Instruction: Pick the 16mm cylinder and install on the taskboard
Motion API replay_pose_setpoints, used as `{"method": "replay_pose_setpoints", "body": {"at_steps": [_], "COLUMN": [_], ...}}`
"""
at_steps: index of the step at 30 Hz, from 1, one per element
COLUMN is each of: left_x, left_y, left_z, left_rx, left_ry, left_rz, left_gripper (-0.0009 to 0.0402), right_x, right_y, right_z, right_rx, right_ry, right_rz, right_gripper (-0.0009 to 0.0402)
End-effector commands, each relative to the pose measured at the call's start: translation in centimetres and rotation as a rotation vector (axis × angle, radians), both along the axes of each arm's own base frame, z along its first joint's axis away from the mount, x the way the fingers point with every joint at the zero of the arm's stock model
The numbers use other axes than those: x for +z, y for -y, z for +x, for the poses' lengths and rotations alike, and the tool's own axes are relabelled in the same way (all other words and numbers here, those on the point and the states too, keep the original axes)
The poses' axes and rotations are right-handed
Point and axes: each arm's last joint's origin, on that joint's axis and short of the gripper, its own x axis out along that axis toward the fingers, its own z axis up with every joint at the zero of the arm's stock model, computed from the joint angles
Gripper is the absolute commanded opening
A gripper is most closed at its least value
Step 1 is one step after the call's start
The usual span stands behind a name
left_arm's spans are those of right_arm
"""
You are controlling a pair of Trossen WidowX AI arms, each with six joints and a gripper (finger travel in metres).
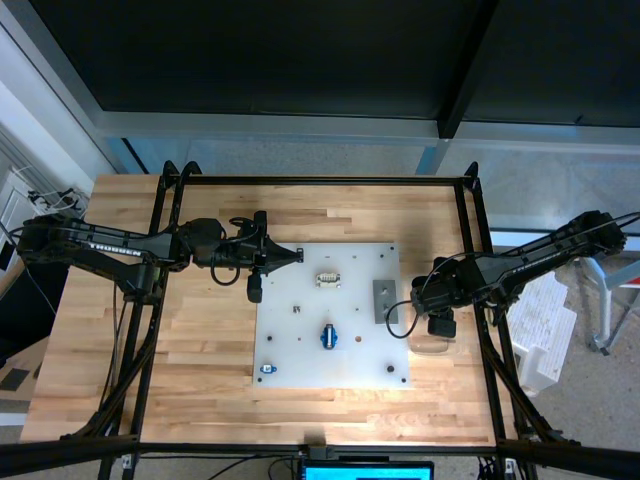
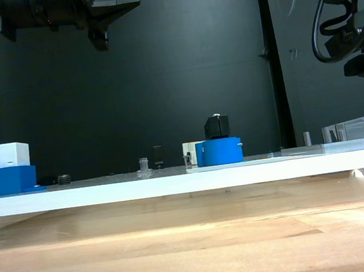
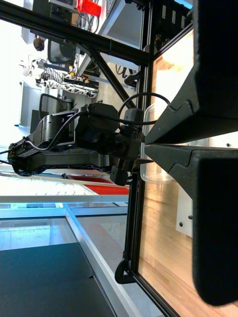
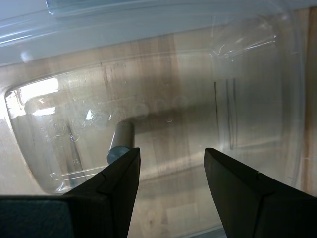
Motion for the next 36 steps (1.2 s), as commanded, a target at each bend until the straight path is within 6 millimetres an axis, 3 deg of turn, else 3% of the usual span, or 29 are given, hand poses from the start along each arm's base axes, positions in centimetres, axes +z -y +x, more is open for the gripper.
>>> {"method": "replay_pose_setpoints", "body": {"at_steps": [1,12,27,36], "left_x": [0.0,0.0,0.0,0.0], "left_y": [0.0,0.0,0.0,0.0], "left_z": [0.0,0.0,0.0,0.0], "left_rx": [0.0,0.0,0.0,0.0], "left_ry": [0.0,0.0,0.0,0.0], "left_rz": [0.0,0.0,0.0,0.0], "left_gripper": [0.0,0.0,0.0,0.0], "right_x": [-0.1,-0.75,-0.93,-1.05], "right_y": [-0.03,-0.12,-0.26,-0.26], "right_z": [0.0,0.04,0.0,-0.01], "right_rx": [0.002,0.004,0.02,0.019], "right_ry": [0.001,-0.008,-0.026,-0.025], "right_rz": [0.007,0.031,0.076,0.078], "right_gripper": [0.0178,0.0149,-0.0003,0.0005]}}
